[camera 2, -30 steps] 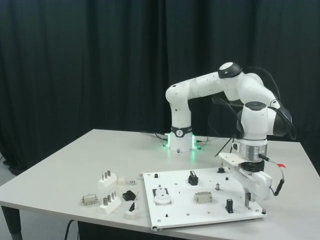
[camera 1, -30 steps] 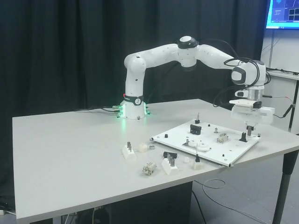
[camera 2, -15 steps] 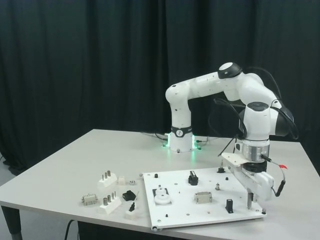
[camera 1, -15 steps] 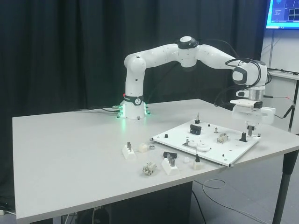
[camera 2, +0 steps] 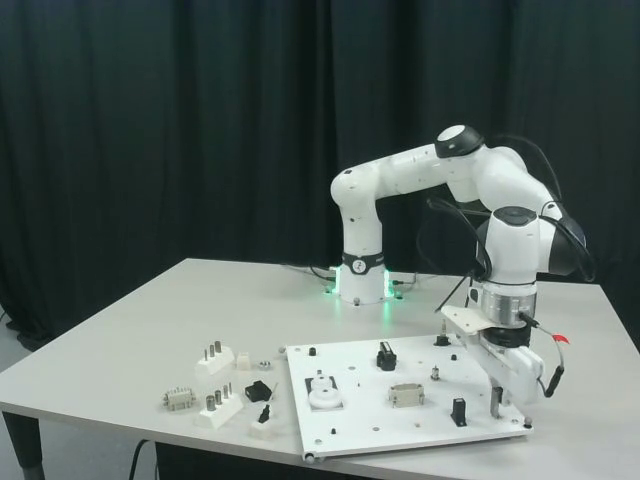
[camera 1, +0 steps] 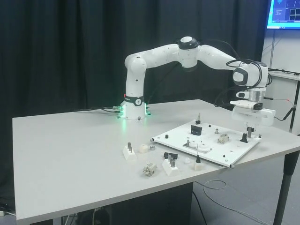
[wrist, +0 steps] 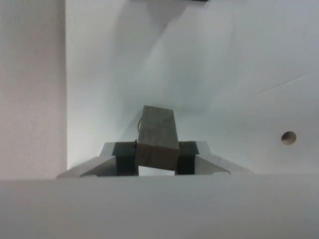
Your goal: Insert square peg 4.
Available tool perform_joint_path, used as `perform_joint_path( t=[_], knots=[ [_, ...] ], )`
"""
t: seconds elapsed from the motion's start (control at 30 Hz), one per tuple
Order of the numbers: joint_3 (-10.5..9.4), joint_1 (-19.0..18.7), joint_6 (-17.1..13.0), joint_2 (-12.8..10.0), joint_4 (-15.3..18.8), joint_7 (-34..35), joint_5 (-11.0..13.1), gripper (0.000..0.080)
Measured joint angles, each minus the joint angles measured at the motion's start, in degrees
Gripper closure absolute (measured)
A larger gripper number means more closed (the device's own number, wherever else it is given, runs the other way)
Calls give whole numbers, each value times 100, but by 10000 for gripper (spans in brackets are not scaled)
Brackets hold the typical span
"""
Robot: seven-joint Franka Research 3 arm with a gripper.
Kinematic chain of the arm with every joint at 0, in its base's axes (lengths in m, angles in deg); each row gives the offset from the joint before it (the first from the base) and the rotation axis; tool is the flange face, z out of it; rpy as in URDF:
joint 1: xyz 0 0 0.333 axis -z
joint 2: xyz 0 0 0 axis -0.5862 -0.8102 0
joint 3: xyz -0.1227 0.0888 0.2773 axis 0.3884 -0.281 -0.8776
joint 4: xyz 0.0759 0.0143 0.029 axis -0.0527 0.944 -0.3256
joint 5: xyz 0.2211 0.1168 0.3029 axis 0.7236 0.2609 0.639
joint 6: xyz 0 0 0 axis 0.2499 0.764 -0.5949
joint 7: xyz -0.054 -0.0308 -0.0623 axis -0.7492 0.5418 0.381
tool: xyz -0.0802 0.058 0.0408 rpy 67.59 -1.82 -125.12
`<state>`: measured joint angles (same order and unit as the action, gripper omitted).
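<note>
End effector (wrist: 157, 167) clamps square peg (wrist: 158, 135) over white board (camera 2: 360, 420) corner — peg tilted; square up, descend slowly.

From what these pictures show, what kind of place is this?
Probably a robotics lab: a white arm bolted on a grey table, black curtains behind, and a white assembly board with small parts.

White jointed robot arm (camera 2: 470, 170), green glow at base. Grey flat table (camera 1: 70, 145). White flat board (camera 2: 370, 420) w/ black small fittings. Black curtain backdrop (camera 2: 200, 120).
</note>
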<state>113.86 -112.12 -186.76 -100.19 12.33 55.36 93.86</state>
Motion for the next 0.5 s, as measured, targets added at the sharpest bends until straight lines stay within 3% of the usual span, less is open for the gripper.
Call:
perform_joint_path(
  t=[0.5],
  knots=[
    [-104,88,-1,0,-136,9,0,649]
  ],
)
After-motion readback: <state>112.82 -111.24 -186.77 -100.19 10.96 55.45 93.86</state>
